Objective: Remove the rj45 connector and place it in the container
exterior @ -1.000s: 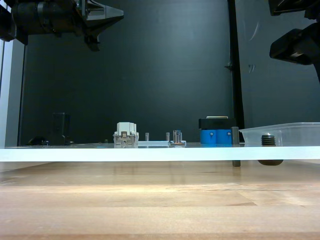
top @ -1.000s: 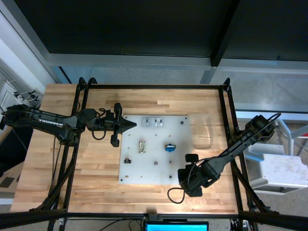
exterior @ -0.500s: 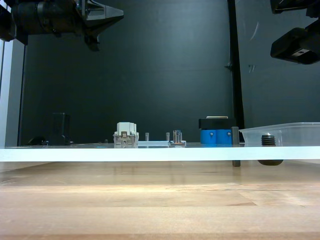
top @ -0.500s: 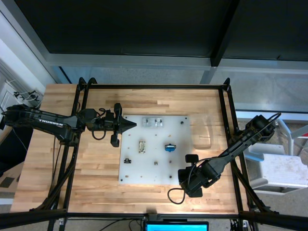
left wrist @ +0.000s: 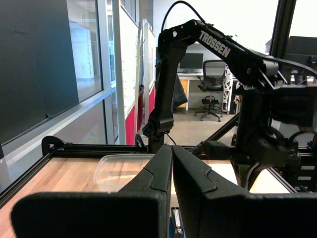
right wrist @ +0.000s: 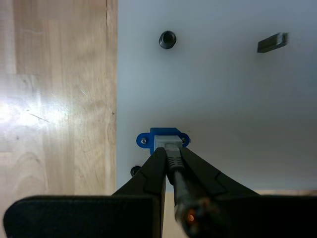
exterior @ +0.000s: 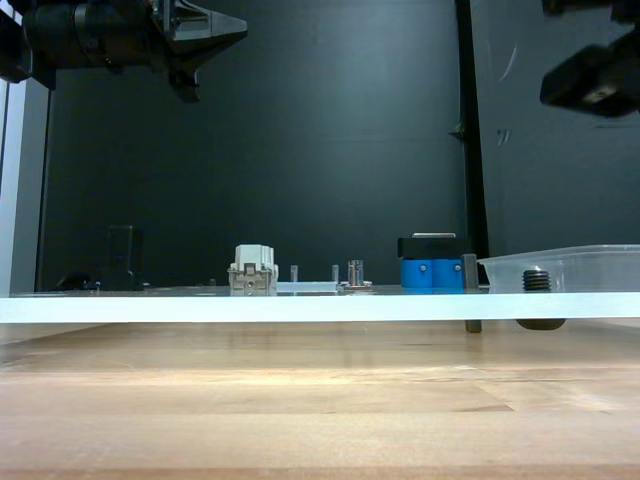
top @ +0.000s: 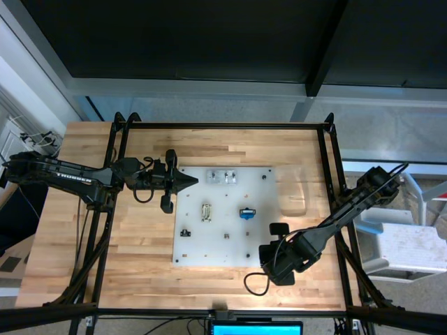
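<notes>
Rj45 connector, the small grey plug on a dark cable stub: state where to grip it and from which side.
Pinch the small grey rj45 connector across its long sides, coming along its dark cable stub: the right gripper, raised near the white board's right edge, is shut on it so. The left gripper hangs shut above the board's left edge.

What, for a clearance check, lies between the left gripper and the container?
High view: a clear fixture with metal pins, on the board. Left gripper hangs at its far left; right gripper grips the rj45 connector above its near right.
</notes>
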Controlling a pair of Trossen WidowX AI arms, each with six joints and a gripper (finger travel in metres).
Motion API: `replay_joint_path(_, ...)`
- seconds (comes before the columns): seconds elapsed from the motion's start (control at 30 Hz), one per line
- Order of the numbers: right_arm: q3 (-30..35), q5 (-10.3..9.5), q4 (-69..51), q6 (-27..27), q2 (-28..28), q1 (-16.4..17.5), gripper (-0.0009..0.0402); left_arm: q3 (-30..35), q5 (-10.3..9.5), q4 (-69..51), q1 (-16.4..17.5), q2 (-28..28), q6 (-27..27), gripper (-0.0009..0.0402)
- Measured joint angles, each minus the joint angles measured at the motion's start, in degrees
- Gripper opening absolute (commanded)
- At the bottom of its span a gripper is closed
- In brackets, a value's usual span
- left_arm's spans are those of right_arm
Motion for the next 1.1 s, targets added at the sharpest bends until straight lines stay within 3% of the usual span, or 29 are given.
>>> replay_joint_path(0.1, 0.7, 0.57, -0.5, -0.2, -0.7, -0.1, 0.0, 0.0, 0.02, 0.0, 0.0, 0.0, 0.0, 0.0001)
replay_joint_path(0.43, 5.0, -0.17, -7.0, -0.5, -3.8, -0.3, 0.0, 0.0, 0.02, 0.0, 0.0, 0.0, 0.0, 0.0001)
replay_joint_path(0.87, 5.8, -0.74, -9.2, -0.7, -6.4, -0.9, 0.0, 0.0, 0.02, -0.2, 0.0, 0.1, 0.0, 0.0001)
replay_joint_path(1.1, 4.3, -0.92, -10.1, -0.7, -9.1, -4.0, 0.0, 0.0, 0.0, -0.2, 0.0, 0.1, 0.0, 0.0001)
